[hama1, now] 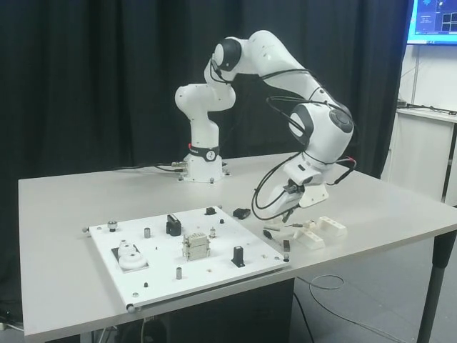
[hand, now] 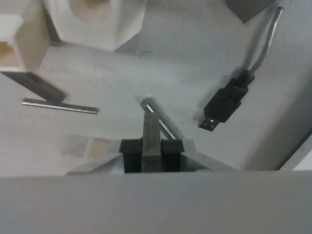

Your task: Place square peg 3.

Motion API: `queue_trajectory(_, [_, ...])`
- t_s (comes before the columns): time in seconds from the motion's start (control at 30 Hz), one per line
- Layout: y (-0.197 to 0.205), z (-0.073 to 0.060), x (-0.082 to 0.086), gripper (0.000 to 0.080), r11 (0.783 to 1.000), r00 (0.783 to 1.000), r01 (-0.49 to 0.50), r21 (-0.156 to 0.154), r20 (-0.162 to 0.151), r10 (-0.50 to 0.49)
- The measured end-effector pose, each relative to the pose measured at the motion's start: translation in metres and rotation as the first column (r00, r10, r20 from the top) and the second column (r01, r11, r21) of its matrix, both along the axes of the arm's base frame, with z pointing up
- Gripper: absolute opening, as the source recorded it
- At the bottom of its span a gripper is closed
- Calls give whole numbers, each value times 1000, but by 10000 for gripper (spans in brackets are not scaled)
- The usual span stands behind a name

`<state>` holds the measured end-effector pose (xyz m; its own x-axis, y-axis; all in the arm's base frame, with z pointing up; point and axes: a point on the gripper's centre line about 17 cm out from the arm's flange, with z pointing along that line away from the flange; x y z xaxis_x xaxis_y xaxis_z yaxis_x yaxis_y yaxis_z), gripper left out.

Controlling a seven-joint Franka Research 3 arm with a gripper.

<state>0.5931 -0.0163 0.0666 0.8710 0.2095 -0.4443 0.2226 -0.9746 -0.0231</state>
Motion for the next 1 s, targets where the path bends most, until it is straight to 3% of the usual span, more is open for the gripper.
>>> queue_trajectory(0.3, [2, 4, 3, 75, 1000, 997, -8, 0, 76, 8])
queue_trajectory(0.6, [3, 3, 4, 75, 1000, 994, -1, 0, 109, 1])
queue_trajectory(0.63, [3, 3, 4, 640, 1000, 994, -1, 0, 112, 1])
queue_trajectory(0.8, [4, 2, 4, 640, 1000, 993, -2, 1, 115, 2])
queue_trajectory(0.83, [4, 2, 4, 766, 1000, 993, -2, 1, 116, 2])
queue_trajectory(1.0, [4, 1, 4, 766, 1000, 993, -2, 1, 117, 2])
